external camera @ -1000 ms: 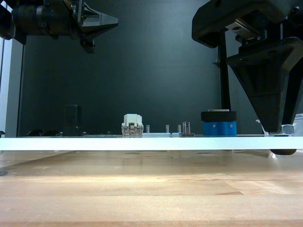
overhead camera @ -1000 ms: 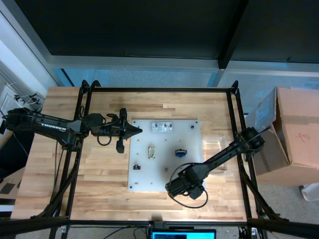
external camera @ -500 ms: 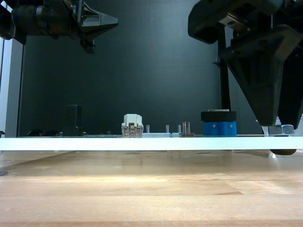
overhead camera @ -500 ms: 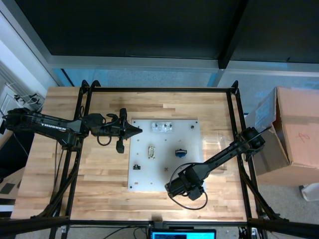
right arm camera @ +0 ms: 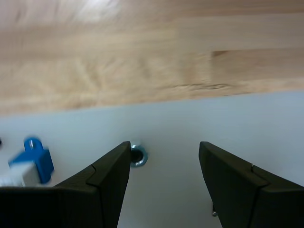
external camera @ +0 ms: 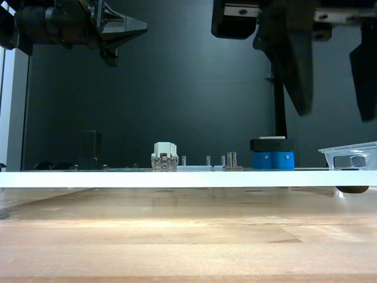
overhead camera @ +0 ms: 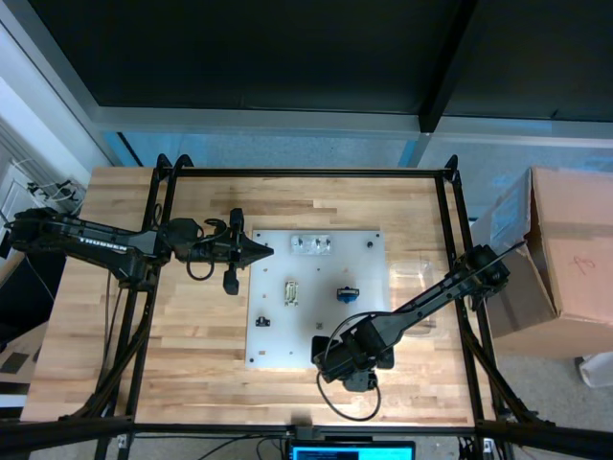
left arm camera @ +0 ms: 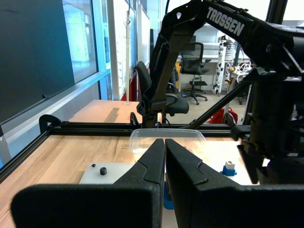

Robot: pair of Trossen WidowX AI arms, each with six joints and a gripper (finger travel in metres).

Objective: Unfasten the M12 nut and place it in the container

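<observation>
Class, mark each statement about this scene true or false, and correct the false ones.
1. The right gripper is open. True.
2. The silver nut lies in the clear container. False: it sits on the white board.
3. The left gripper holds the nut. False: it is shut, empty, raised by the board's left edge.
4. The right gripper hangs above the nut, apart from it. True.
</observation>
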